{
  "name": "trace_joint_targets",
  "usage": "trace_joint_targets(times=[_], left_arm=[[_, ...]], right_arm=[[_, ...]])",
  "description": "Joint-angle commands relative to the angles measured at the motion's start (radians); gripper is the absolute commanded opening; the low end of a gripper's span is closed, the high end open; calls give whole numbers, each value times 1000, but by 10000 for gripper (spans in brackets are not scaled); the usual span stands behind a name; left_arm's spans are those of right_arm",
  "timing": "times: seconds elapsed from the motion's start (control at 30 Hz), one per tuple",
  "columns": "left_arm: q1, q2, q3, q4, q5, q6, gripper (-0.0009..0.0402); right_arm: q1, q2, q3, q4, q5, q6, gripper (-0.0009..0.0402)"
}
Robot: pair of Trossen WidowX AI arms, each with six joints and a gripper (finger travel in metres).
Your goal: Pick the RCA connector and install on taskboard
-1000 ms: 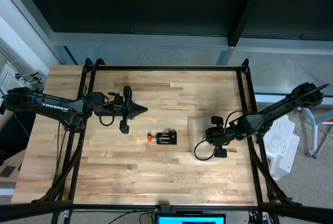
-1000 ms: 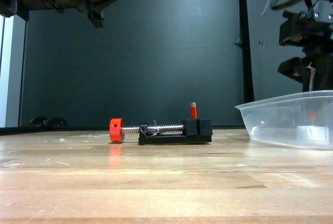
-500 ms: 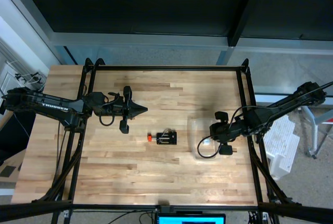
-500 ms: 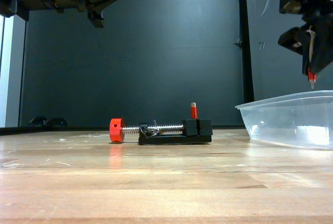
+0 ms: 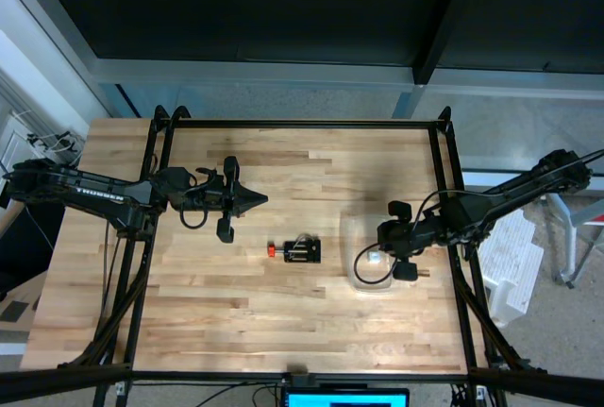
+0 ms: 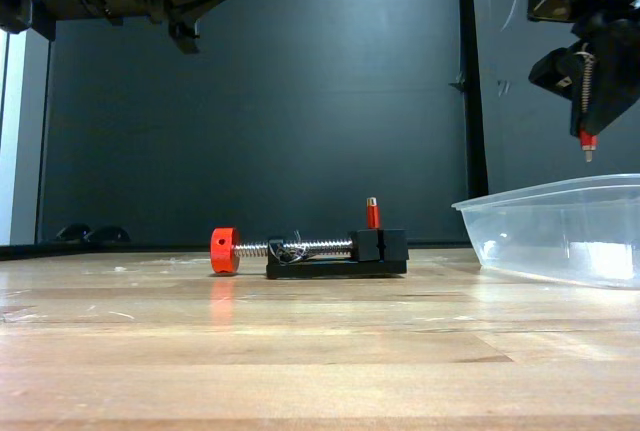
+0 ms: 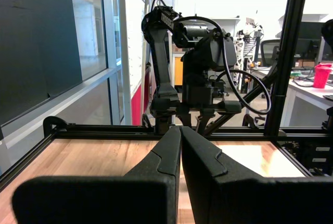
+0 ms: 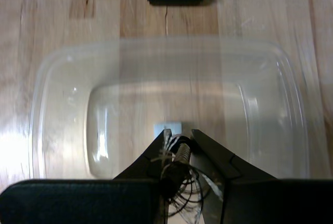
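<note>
Where wooden desk [image 5: 236,331] spreads between both arms, clear plastic tray [image 6: 560,226] sits near right edge. Left pincer [image 7: 180,129] raised high over desk's left half, fingers pressed together, holding nothing. Right pincer [image 6: 585,131] above tray, clamped on RCA connector [image 6: 588,144]; connector hangs tip down, red end and metal pin clear of tray rim. Taskboard [image 5: 302,250] lies near desk centre, apart from tray; red knob [image 6: 224,250] at its left end, small red post [image 6: 372,213] upright on top.

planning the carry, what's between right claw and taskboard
High view: only the clear tray's rim and bare table. The right claw holds the RCA connector above the tray; left claw hangs shut at left.
</note>
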Motion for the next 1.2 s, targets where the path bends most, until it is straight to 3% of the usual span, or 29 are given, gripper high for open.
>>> trace_joint_targets(times=[0.03, 0.53, 1.2], left_arm=[[0, 0, 0, 0, 0, 0, 0], [0, 0, 0, 0, 0, 0, 0], [0, 0, 0, 0, 0, 0, 0]], right_arm=[[-19, 34, 17, 30, -17, -2, 0], [-120, 269, 214, 30, -16, -65, 0], [-167, 566, 494, 46, -15, -92, 0]])
